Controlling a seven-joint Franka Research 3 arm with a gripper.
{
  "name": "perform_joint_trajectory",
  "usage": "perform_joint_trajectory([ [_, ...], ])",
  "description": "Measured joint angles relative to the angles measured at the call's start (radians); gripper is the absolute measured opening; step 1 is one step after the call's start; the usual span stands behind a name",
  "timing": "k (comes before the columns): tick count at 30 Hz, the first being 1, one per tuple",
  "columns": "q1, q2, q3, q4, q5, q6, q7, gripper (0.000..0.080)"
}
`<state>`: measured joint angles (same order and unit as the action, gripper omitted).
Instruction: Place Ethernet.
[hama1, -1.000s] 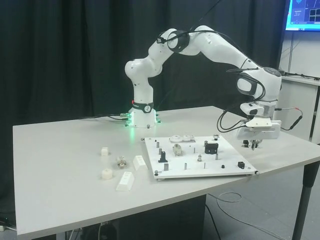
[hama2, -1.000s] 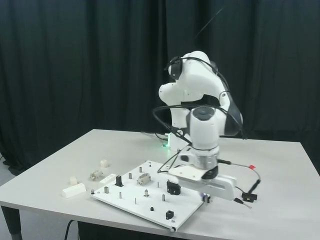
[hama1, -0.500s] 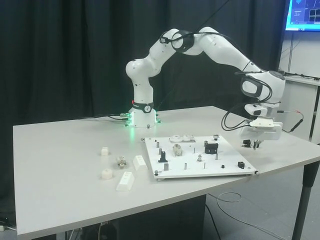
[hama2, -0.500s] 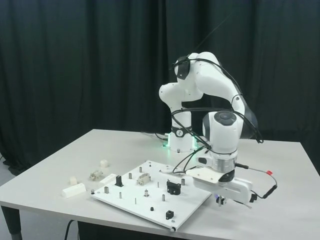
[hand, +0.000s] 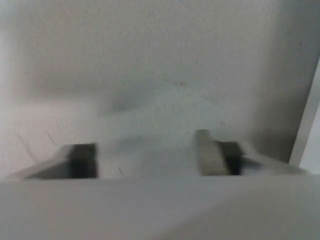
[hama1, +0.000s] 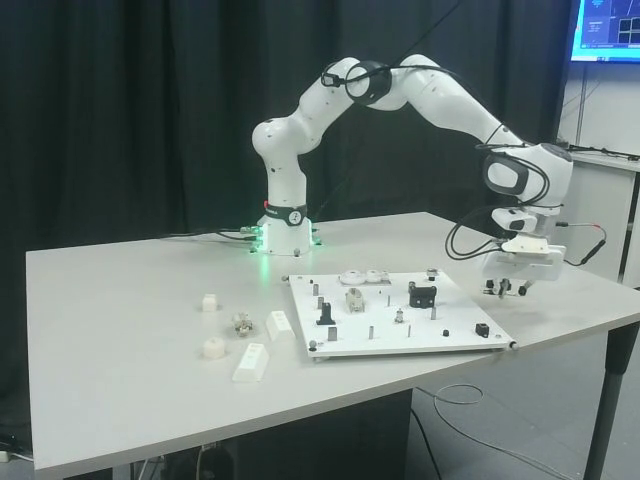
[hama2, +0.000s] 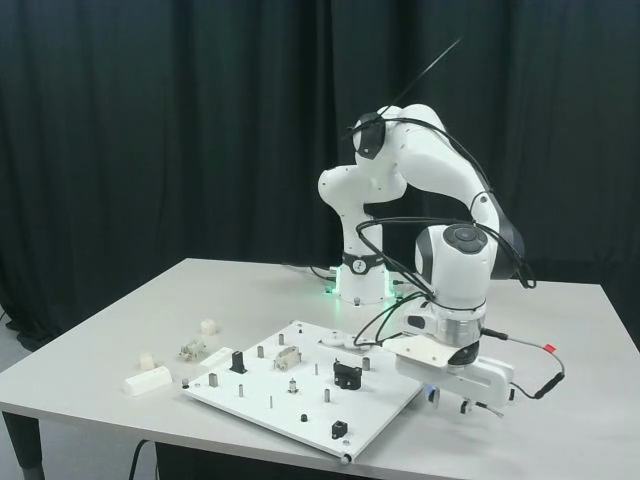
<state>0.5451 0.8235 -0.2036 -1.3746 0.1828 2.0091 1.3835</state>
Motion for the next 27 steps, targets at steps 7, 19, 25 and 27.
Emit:
perform_joint_trajectory([
  [7, 0.004, -0.001, 0.0, -0.002, 0.0, 0.0, 0.005, 0.074],
  [19, 0.011, -0.003, 0.0, -0.003, 0.0, -0.001, 0.02, 0.0797],
  [25, 0.014, -0.004, 0.0, -0.003, 0.0, -0.004, 0.022, 0.0799],
  [27, 0.015, -0.005, 0.0, -0.003, 0.0, -0.005, 0.026, 0.0799],
])
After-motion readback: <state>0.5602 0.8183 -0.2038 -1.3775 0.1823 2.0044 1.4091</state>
